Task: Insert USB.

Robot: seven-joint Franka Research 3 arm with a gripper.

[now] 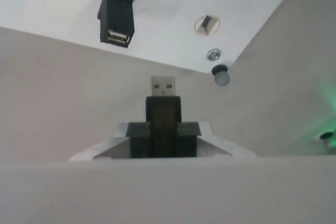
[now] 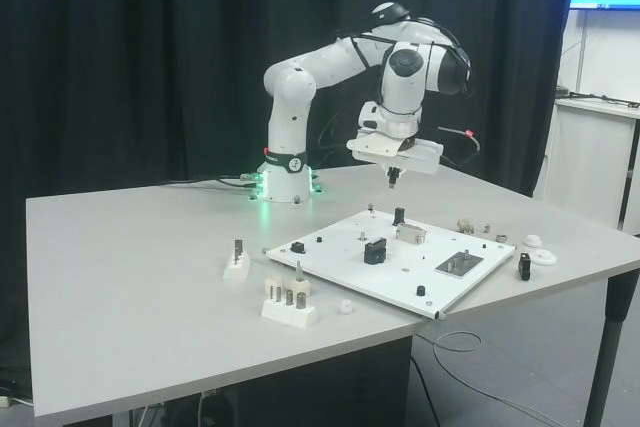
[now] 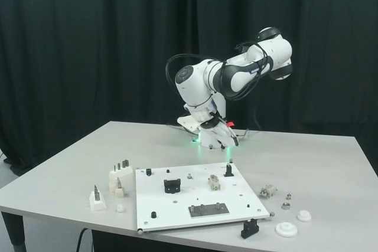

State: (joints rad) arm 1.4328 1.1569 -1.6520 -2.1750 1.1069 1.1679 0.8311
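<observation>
- The end effector [image 1: 163, 139] pinches a USB plug [image 1: 163, 103] by its black housing, one finger [image 1: 137, 139] on each side, the bare metal tip standing free beyond the fingertips.
- In the first room view the end effector [image 2: 393, 175] hangs in the air above the far edge of the white board [image 2: 330, 269], plug pointing down, touching nothing.
- The plug looks small, light and rigid; my judgement is that its weight is no concern, but the smooth plastic housing could twist or slide between the fingers if the tip meets the socket rim off-centre.
- The present hold on the housing seems the right one: it leaves the whole metal tip clear for entry and keeps the fingers off the part that must go in.
- The black USB socket [image 1: 116, 11] is fixed on the board, its opening facing the wrist camera, well apart from the plug tip and off to one side of it.
- In the first room view this is probably the black block [image 2: 375, 251] near the board's middle.
- The metal shell is stiff yet thin, so a forced, misaligned push would likely jam it; squaring up before pressing matters.
- The board lies on the grey counter [image 2: 130, 257].
</observation>
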